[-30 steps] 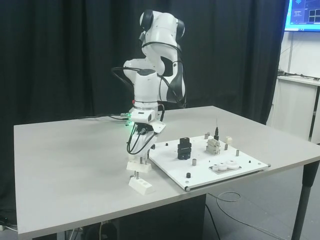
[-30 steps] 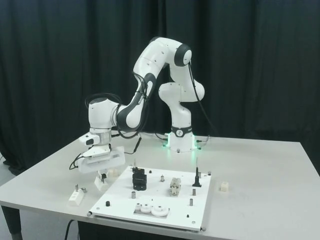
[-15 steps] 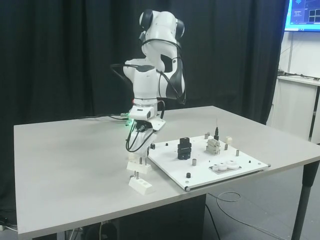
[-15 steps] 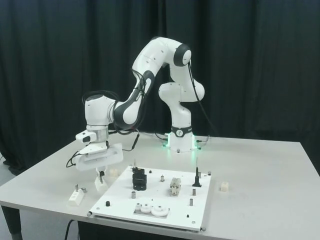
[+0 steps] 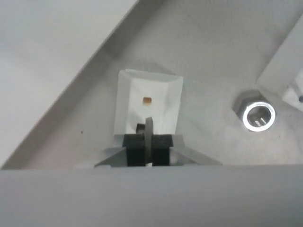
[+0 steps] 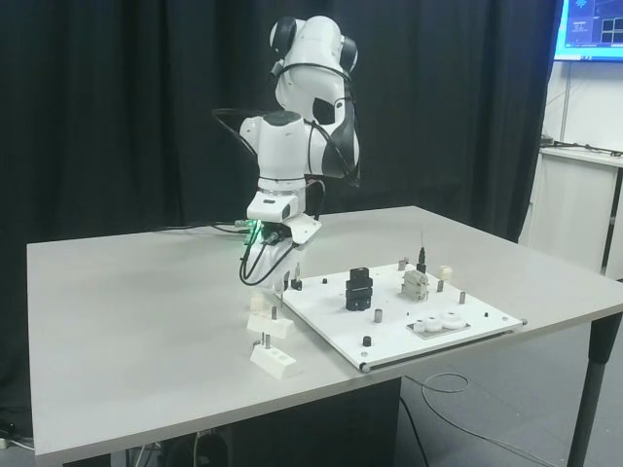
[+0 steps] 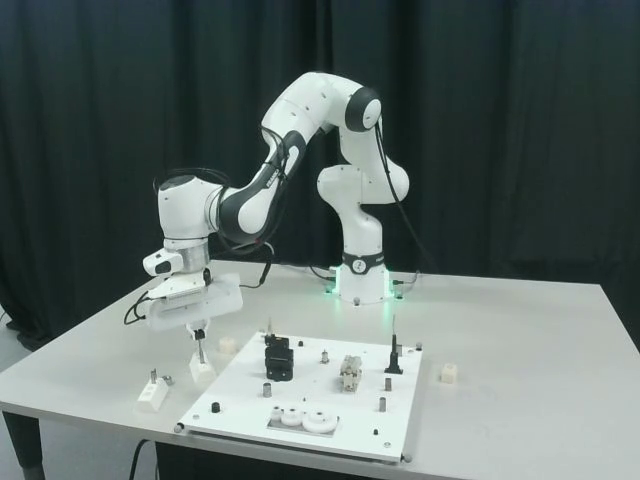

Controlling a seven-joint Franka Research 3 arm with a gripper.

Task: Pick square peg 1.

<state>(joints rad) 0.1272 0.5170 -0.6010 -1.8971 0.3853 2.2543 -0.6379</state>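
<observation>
My gripper [image 5: 147,147] is shut on the square peg [image 5: 149,132], a thin grey bar standing upright between the black fingers [image 5: 134,150]. Straight below lies its white holder block [image 5: 161,99], whose small square hole [image 5: 147,100] shows bare. From the room the gripper [image 7: 198,335] hangs over the block [image 7: 202,371] with the peg [image 7: 200,351] just above it. The first room view has the gripper [image 6: 281,289] above the same block [image 6: 271,325], left of the white board [image 6: 458,336].
A second white block [image 6: 274,361] with an upright peg [image 6: 257,341] sits nearer the table's front edge. A grey metal nut [image 5: 258,116] lies beside the holder. The board [image 7: 330,395] carries black and white fixtures, gears and several short pins. A small white cube [image 7: 448,374] rests off-board.
The arm has risen and the hand has lifted away from the holder block, drawing the peg up out of its hole. The blocks and the board have stayed put.
</observation>
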